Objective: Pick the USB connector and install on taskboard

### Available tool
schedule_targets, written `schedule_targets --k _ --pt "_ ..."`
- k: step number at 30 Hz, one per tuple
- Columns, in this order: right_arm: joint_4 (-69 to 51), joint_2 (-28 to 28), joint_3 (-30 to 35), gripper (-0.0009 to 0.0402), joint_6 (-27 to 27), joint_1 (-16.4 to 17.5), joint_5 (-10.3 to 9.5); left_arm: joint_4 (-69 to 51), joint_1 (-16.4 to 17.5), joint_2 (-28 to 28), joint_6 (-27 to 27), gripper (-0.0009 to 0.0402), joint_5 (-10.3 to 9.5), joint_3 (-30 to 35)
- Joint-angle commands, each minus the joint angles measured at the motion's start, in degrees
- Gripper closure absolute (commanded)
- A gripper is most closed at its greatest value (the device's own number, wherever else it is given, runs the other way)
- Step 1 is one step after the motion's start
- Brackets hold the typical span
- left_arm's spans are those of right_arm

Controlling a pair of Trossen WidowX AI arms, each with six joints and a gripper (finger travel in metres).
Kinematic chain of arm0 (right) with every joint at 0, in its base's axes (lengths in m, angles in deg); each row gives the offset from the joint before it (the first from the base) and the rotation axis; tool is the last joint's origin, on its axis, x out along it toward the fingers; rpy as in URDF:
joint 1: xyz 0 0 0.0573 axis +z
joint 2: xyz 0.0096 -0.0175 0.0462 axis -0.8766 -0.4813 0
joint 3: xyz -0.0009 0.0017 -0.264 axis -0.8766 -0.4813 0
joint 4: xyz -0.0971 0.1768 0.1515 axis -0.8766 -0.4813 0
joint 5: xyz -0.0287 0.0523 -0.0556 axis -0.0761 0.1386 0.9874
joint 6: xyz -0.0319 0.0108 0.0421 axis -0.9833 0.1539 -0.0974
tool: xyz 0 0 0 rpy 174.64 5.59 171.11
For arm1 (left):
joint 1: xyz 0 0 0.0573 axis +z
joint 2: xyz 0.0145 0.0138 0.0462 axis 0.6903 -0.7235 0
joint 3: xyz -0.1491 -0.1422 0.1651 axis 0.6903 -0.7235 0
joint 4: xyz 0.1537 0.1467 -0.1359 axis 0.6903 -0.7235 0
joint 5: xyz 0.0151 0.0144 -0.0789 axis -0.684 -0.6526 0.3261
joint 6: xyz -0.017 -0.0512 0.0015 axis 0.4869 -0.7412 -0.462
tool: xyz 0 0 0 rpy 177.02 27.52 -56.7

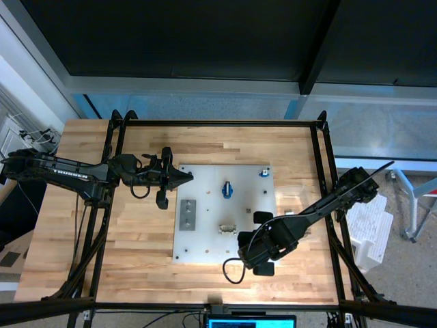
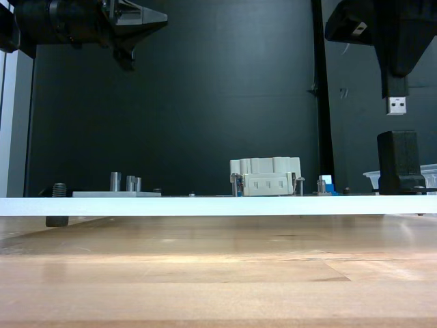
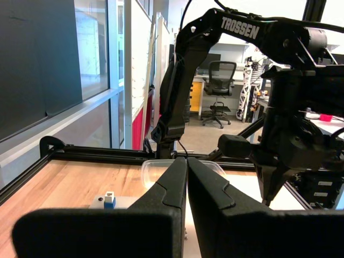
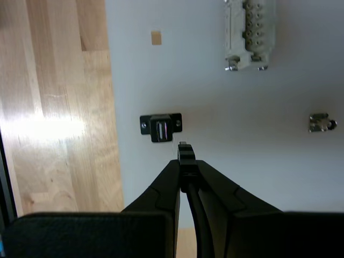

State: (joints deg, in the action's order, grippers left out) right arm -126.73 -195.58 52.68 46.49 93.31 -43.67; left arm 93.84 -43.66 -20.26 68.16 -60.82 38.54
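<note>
1. The right gripper [image 4: 185,164] is clamped on the USB connector [image 4: 184,152], which hangs tip-down above the taskboard [image 4: 279,161], just beside the small black socket [image 4: 160,127].
2. The plug is probably light, rigid and smooth. A pinch on its flat sides suits it, with twisting the main risk.
3. Bare board surrounds the socket. The board edge and wooden table [image 4: 59,107] lie near, and the beige many-pin connector [image 4: 250,32] is well apart.
4. The left gripper [image 1: 183,177], fingers together, hangs above the board's left edge, well apart from the socket.
</note>
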Motion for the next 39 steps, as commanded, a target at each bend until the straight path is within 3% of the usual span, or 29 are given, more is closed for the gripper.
schedule_targets --k 1,16,39 --pt "0.33 -0.52 0.48 0.0393 -1.01 0.24 0.0 0.0 0.02 0.0 0.02 0.0393 0.02 0.0" --pt "1.18 -2.6 1.36 0.0393 -3.17 0.31 -0.76 0.0 0.0 0.0 0.02 0.0393 0.02 0.0" --pt "1.05 -3.41 1.77 0.0393 -3.32 0.33 -0.44 0.0 0.0 0.0 0.02 0.0393 0.02 0.02"
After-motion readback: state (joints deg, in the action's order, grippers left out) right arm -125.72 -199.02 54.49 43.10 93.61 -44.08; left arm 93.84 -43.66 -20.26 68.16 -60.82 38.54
